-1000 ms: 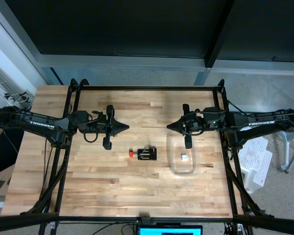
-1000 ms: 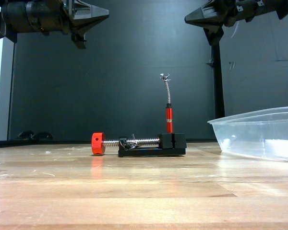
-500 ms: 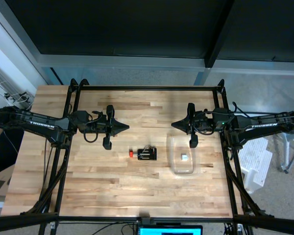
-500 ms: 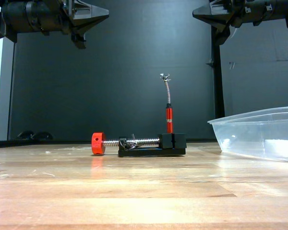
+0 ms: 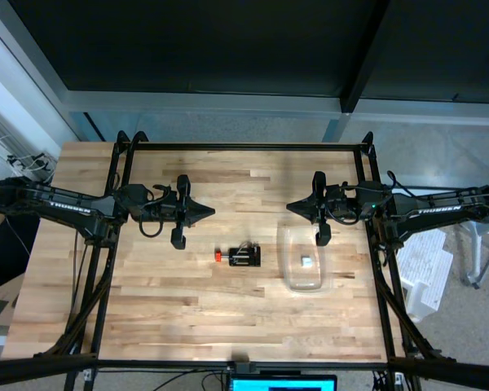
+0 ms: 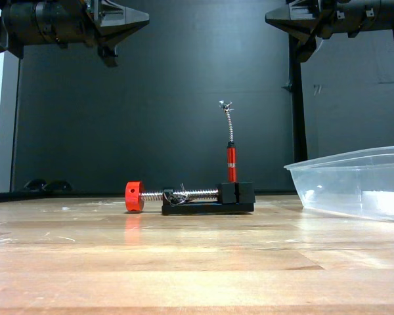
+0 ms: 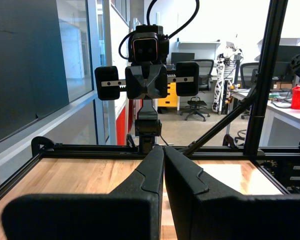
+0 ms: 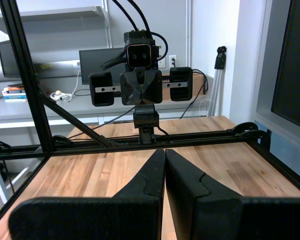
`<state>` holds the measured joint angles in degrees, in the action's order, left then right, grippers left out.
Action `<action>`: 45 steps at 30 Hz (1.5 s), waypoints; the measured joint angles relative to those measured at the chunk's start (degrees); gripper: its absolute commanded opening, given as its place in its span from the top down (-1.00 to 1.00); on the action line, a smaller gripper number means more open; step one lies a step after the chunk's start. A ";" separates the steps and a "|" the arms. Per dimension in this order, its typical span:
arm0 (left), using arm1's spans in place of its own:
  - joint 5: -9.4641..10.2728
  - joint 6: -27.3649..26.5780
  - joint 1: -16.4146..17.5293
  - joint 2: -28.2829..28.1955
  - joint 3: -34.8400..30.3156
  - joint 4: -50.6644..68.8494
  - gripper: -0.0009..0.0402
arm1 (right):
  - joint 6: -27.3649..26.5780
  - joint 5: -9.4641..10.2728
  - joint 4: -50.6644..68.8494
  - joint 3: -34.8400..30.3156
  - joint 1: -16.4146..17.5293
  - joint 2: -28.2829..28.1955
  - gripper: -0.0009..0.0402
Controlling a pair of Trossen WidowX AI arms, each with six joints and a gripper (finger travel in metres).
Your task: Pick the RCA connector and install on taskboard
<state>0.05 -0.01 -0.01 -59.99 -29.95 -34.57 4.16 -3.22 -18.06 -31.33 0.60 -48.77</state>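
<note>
Black taskboard point(image 5: 246, 257) on wood table point(image 5: 171, 309) — L tool point(image 5: 212, 212), R tool point(image 5: 289, 208) aloft, both pinched closed.

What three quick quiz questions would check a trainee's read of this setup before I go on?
1. True or false: the left gripper holds the black block.
2. Fill in: the right gripper hovers high over the table by the far end of the clear tray, its fingers ____.
3. Where does the small white piece lie? A) in the clear tray B) on the black block C) on the bare table

Key: 1 false: it hovers high, left of the black block, fingers shut on nothing. 2 shut. 3 A.
</note>
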 measured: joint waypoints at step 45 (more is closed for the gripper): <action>-0.02 0.00 0.00 0.00 0.00 0.00 0.96 | -0.20 -0.07 1.03 0.00 0.02 -0.07 0.96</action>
<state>0.03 -0.01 -0.01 -59.99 -29.95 -34.57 3.97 -3.29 -17.04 -31.33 0.62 -48.84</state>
